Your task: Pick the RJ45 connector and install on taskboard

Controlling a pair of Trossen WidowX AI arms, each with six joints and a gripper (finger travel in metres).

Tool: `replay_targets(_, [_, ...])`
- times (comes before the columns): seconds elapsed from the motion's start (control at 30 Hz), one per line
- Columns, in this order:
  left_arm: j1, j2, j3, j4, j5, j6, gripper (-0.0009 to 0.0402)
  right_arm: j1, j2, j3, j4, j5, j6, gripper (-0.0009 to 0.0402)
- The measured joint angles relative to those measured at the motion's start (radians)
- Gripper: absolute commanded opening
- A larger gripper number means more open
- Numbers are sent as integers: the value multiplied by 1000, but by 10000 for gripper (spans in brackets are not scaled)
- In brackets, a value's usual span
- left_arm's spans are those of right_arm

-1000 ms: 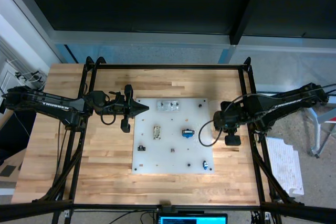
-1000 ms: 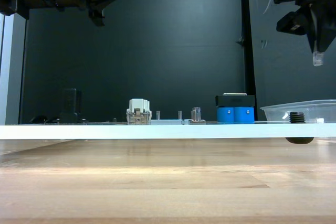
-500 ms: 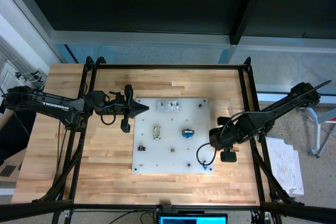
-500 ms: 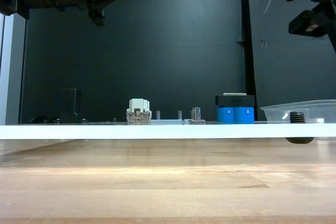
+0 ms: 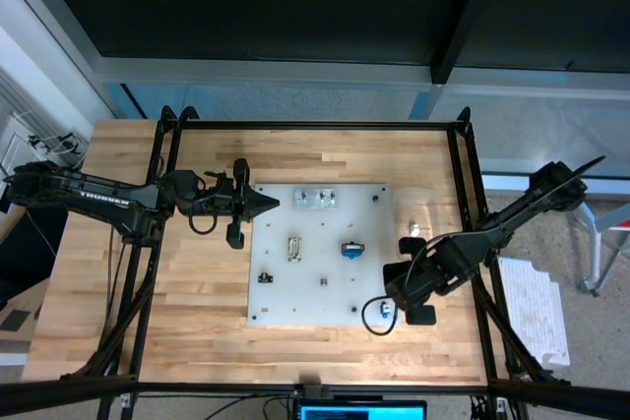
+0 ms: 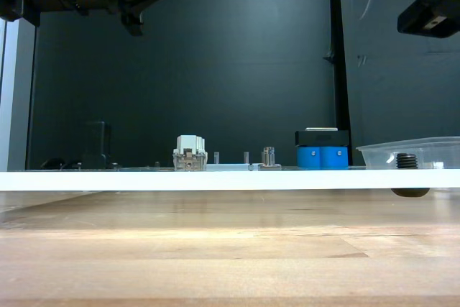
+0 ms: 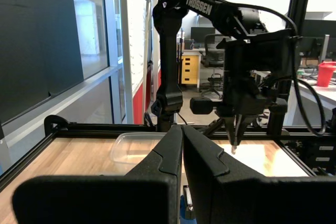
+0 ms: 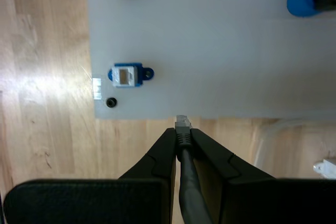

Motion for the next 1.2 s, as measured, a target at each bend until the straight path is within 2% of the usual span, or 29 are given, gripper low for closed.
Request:
replay_targets(0.27, [0, 0, 0, 0, 0, 0, 0, 27, 79, 62, -2, 0, 19, 1])
replay_targets(0.67, [0, 0, 0, 0, 0, 0, 0, 33, 172, 143, -5, 0, 25, 1])
replay_targets(1.2, [0, 0, 0, 0, 0, 0, 0, 45, 228, 151, 31, -9, 39, 1])
